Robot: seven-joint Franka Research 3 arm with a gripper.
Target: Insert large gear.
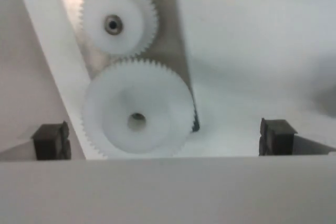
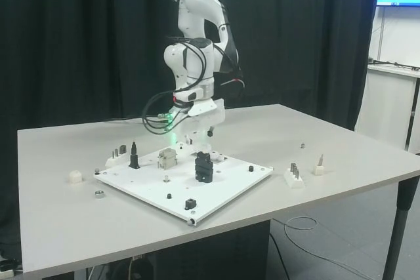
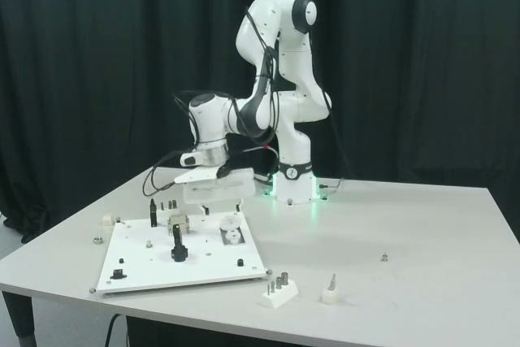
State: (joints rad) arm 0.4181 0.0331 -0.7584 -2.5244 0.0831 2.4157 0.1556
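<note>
The large white gear (image 1: 137,109) lies flat on the grey metal gear plate (image 1: 170,51) of the white board (image 2: 223,185). Its teeth touch those of a smaller white gear (image 1: 118,19) beside it. A dark spot shows in its centre hole. My gripper (image 1: 164,139) hangs just above it, open, with one black fingertip (image 1: 51,141) out on each side and nothing held. In the second room view the gripper (image 3: 218,199) hovers over the gears (image 3: 232,229) at the board's far right part.
On the board stand black parts (image 2: 203,167), a black post (image 2: 134,155) and a grey connector block (image 2: 167,157). Off the board are a white holder with pegs (image 2: 293,175), a small white block (image 2: 319,168), a white piece (image 2: 75,176) and a nut (image 2: 100,193).
</note>
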